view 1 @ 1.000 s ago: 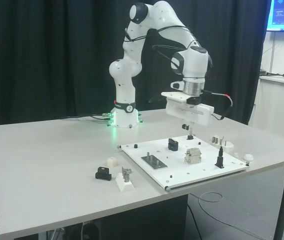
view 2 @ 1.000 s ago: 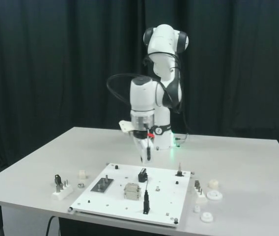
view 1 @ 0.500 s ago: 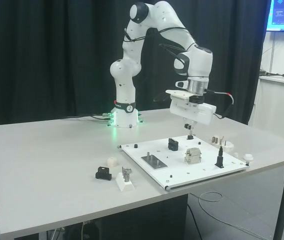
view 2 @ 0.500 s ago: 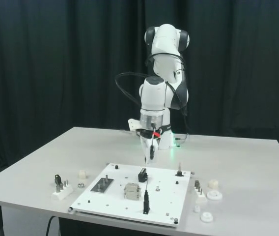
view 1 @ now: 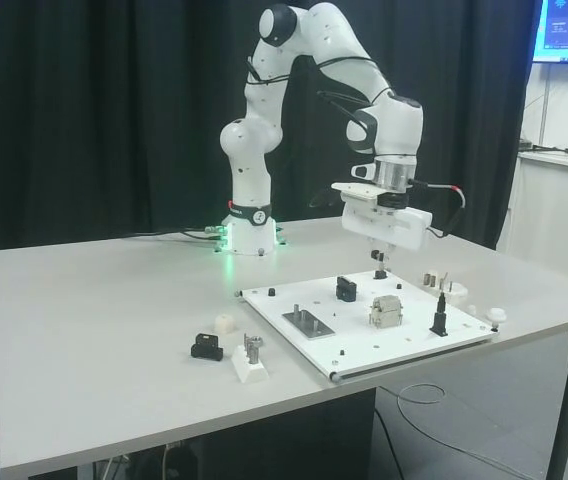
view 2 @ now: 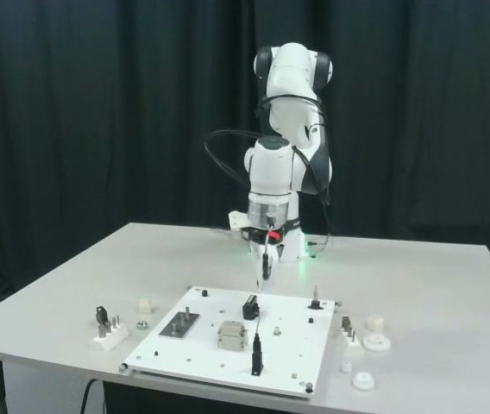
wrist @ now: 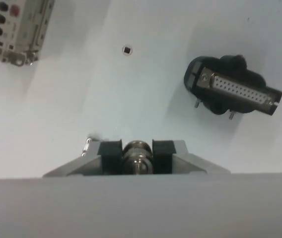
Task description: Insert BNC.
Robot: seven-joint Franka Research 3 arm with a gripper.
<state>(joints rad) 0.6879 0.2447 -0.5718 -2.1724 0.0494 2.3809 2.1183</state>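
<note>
My gripper (wrist: 137, 159) is shut on a small metal BNC plug (wrist: 137, 153), held upright between the black pads (wrist: 110, 156). In the room views the gripper (view 1: 377, 256) (view 2: 265, 269) hangs above the back part of the white board (view 1: 404, 345) (view 2: 301, 349). A short upright socket post (view 1: 380, 272) (view 2: 315, 302) stands at the board's back edge, low and to one side of the plug. The black multi-pin connector (wrist: 233, 92) (view 1: 345, 290) (view 2: 249, 308) lies on the board close beneath the gripper.
On the board stand a grey rectangular connector (wrist: 14, 29) (view 1: 386, 311), a black upright plug (view 1: 440, 318) (view 2: 256, 354) and a metal plate (view 1: 309, 323). Off the board lie a black part (view 1: 205, 347), a white pin block (view 1: 251, 362) and white round parts (view 2: 374, 341).
The gripper with the plug has shifted sideways across the back of the board towards the socket post, and the wrist has turned a little. Over the last half second it barely moved.
</note>
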